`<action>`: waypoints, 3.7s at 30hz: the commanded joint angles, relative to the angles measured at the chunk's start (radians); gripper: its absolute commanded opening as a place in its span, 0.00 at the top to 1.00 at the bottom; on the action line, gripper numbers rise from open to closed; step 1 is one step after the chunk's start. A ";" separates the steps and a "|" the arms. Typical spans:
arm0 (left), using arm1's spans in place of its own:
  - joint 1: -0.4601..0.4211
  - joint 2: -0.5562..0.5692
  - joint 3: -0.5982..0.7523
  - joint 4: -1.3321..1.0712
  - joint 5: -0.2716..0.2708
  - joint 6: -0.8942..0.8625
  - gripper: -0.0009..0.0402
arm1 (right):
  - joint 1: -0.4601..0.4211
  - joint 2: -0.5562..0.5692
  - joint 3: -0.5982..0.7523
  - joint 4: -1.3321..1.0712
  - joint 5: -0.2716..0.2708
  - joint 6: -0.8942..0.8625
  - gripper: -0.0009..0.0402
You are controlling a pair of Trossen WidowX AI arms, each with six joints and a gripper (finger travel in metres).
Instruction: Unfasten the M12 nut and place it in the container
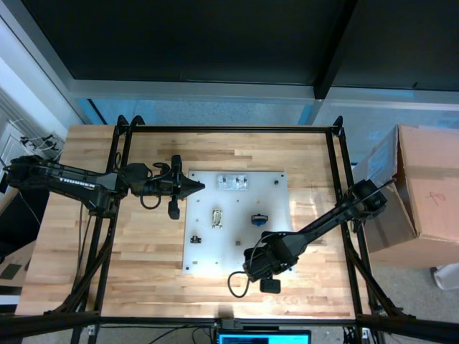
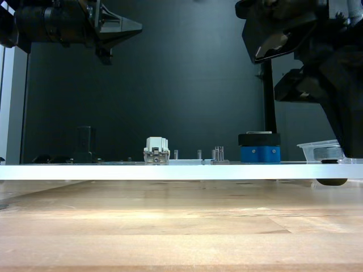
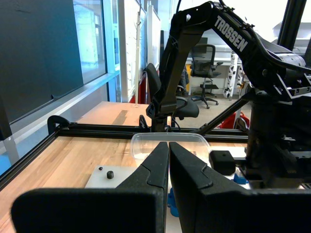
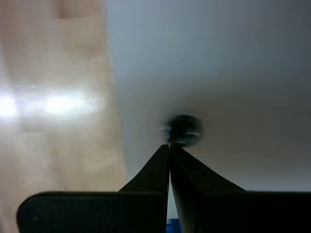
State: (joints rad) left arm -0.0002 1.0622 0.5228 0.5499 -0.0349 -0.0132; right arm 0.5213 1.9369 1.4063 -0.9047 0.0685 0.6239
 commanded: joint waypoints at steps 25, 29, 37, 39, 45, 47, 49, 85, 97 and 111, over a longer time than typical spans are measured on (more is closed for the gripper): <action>0.000 0.000 0.000 0.000 0.000 0.000 0.98 | 0.008 -0.019 0.035 0.003 -0.114 0.038 0.98; 0.000 0.000 0.000 0.000 0.000 0.000 0.98 | 0.009 0.005 0.034 0.030 -0.113 0.021 0.98; 0.000 0.000 0.000 0.000 0.000 0.000 0.98 | 0.008 0.017 0.016 0.043 -0.111 0.014 0.98; 0.000 0.000 0.000 0.000 0.000 0.000 0.98 | 0.007 0.017 0.015 0.042 -0.109 0.013 0.98; 0.000 0.000 0.000 0.000 0.000 0.000 0.98 | 0.006 0.016 0.011 0.041 -0.060 0.014 0.98; 0.000 0.000 0.000 0.000 0.000 0.000 0.98 | 0.006 0.016 0.011 0.040 -0.060 0.014 0.98; 0.000 0.000 0.000 0.000 0.000 0.000 0.98 | 0.005 0.016 0.011 0.039 -0.060 0.014 0.98; 0.000 0.000 0.000 -0.002 0.000 0.000 0.98 | 0.009 -0.024 0.025 0.033 -0.125 0.083 0.98; 0.000 0.000 0.000 -0.002 0.000 0.000 0.98 | 0.008 0.022 0.021 0.050 -0.105 0.060 0.98; 0.000 0.000 0.000 -0.002 0.000 0.000 0.98 | 0.007 0.017 0.021 0.024 -0.058 0.060 0.98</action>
State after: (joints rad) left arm -0.0002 1.0618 0.5228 0.5476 -0.0345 -0.0132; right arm 0.5285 1.9553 1.4277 -0.8810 0.0048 0.6830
